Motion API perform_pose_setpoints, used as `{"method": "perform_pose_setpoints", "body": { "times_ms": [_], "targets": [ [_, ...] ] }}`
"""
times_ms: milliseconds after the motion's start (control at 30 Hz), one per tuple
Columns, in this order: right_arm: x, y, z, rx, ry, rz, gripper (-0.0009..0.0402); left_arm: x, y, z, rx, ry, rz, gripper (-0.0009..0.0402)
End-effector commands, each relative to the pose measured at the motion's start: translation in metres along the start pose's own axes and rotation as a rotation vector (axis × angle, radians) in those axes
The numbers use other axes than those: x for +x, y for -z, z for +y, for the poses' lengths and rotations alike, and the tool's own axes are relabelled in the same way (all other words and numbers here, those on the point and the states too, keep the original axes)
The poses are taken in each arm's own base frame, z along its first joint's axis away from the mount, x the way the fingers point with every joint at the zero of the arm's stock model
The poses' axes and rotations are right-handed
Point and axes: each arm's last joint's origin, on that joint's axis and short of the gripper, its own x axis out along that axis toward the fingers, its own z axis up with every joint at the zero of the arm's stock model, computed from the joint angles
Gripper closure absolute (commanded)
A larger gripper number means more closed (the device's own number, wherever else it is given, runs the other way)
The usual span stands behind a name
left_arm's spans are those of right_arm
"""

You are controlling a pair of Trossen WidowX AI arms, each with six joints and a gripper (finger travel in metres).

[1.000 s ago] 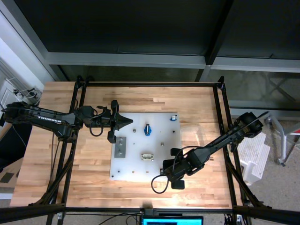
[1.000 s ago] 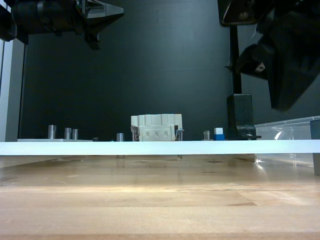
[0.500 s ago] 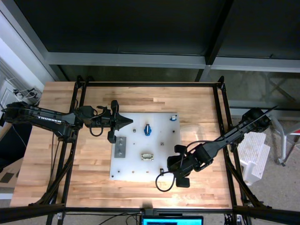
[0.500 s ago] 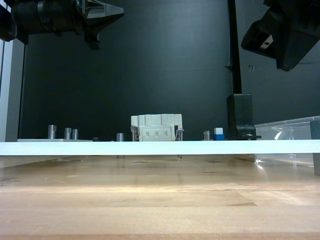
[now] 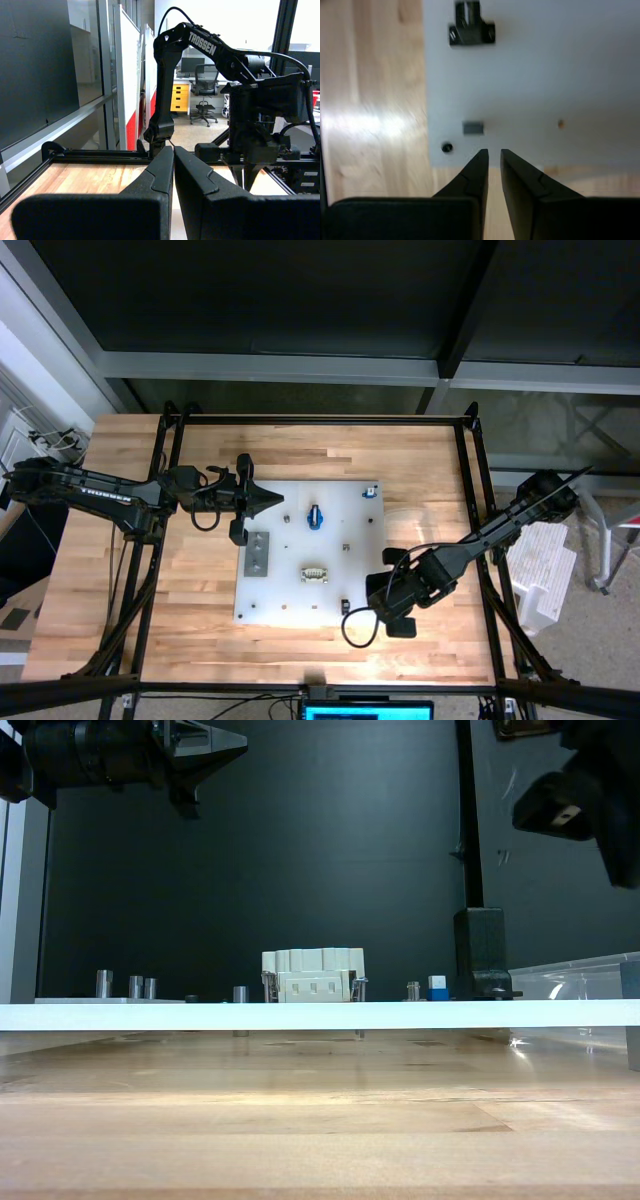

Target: Remove the 16mm bar from the taskboard and place in the container

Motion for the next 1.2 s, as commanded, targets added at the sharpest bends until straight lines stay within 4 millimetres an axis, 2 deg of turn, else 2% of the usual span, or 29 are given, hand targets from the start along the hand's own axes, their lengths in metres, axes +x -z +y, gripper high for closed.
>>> {"method": "perform_pose_setpoints", "body": {
  "times_ms": [33,233,400,533,633,1000,1200],
  "targets": [
    [0.001,0.000,0.001,0.001,-0.003,-0.005,0.0333,0.000,0.000,0.000,0.000,0.000,0.000,0.0393],
    [0.001,-0.003,0.004,0.001,-0.025,-0.035,0.0299,0.000,0.000,0.000,0.000,0.000,0.000,0.0393],
    [0.004,-0.003,0.009,-0.001,-0.017,-0.062,0.0227,0.000,0.000,0.000,0.000,0.000,-0.001,0.0393],
    [0.015,-0.003,0.011,-0.008,0.007,-0.036,0.0166,0.000,0.000,0.000,0.000,0.000,0.000,0.0393],
    [0.026,-0.003,0.014,-0.012,0.027,-0.016,0.0139,0.000,0.000,0.000,0.000,0.000,-0.001,0.0393],
    [0.063,0.000,0.024,-0.043,0.074,0.053,0.0137,0.000,0.000,0.000,0.000,0.000,0.000,0.0393],
    [0.062,0.001,0.026,-0.049,0.069,0.041,0.0185,0.000,0.000,0.000,0.000,0.000,0.000,0.0393]
  ]
}}
